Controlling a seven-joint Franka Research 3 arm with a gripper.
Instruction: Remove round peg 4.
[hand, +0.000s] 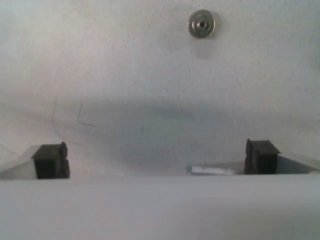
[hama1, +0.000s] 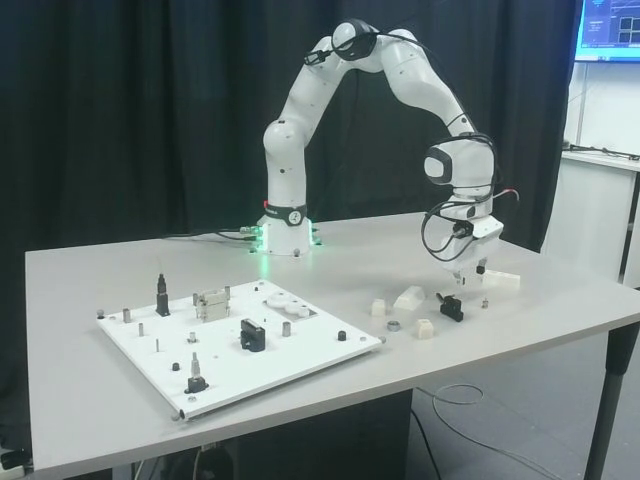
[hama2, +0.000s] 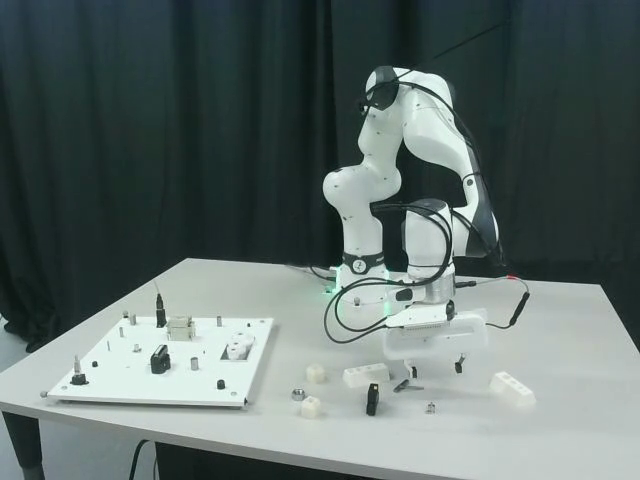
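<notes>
End effector (hama1: 468, 268) (hama2: 434, 368) (hand: 155, 159) – low over the counter (hama1: 90, 280), pointing down, released: black fingertips (hand: 50, 161) spread wide, nothing between them, bare grey counter beneath.

Round peg 4 – not told apart from the rest. Several short grey pegs (hama1: 141, 327) (hama2: 133, 348) upright in the white board (hama1: 300, 355) (hama2: 120, 390), well apart from the end effector, at the far end of the counter from it. No number legible on the board.

Also on the board, equally far off:
- black block (hama1: 250, 335) (hama2: 159, 359) near the middle
- tall black post (hama1: 161, 297) (hama2: 159, 312) toward the back edge
- white flat piece (hama1: 283, 301) (hama2: 238, 345) on the side nearer the end effector

Loose items near the end effector:
- black clip (hama1: 452, 306) (hama2: 371, 399), just beside and below
- long white block (hama1: 497, 280) (hama2: 511, 389), close on the side away from the board
- white wedge (hama1: 408, 297) (hama2: 365, 375) and small white cubes (hama1: 379, 307) (hama2: 316, 373), between end effector and board
- grey ring (hama1: 394, 325) (hama2: 297, 395), among the cubes
- round metal washer (hand: 201, 23), flat on the counter, ahead of the fingertips in the wrist view
- small metal sliver (hand: 212, 170), just beside one fingertip

Arm base (hama1: 285, 225) – behind, lit green.
</notes>
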